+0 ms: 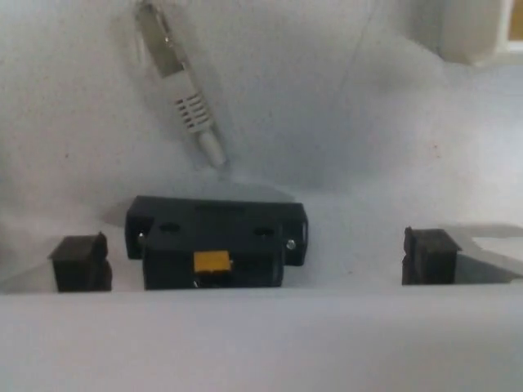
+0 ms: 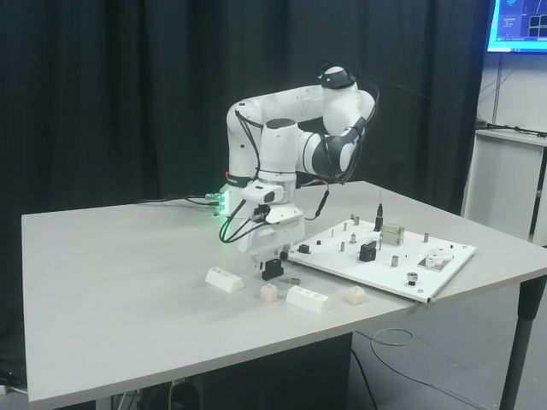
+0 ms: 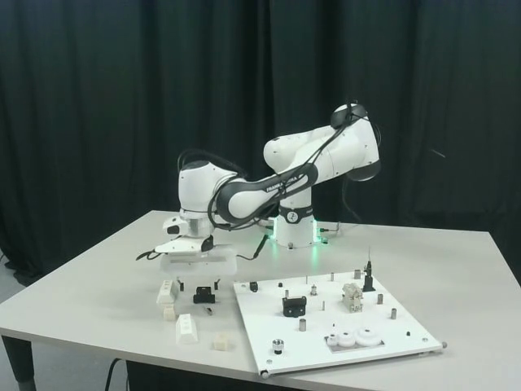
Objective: Remove waterproof.
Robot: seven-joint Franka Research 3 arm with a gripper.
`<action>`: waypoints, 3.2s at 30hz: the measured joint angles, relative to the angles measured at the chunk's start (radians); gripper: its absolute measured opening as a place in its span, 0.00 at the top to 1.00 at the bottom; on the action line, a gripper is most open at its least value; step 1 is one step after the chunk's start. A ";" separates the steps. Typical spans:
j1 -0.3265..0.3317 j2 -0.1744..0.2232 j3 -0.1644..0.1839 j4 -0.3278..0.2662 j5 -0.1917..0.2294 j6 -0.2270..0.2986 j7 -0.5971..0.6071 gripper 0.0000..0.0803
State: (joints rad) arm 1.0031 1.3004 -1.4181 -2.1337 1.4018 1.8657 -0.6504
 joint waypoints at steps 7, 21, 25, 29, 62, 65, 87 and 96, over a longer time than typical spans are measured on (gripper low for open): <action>0.009 -0.001 -0.034 0.002 -0.014 -0.029 0.000 0.01; 0.032 -0.005 -0.083 0.005 -0.016 -0.074 0.000 0.00; 0.037 -0.005 -0.091 0.005 -0.017 -0.079 0.000 0.00; 0.042 -0.005 -0.097 0.005 -0.020 -0.083 0.000 0.00; 0.202 -0.020 -0.181 -0.039 -0.048 -0.195 0.004 0.00; 0.236 -0.026 -0.192 -0.048 -0.048 -0.205 0.015 0.00; 0.517 -0.044 -0.209 -0.059 -0.047 -0.214 0.278 0.00; 0.610 -0.047 -0.209 -0.023 -0.049 -0.194 0.415 0.00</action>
State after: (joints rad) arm 1.6131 1.2535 -1.6268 -2.1569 1.3529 1.6721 -0.2350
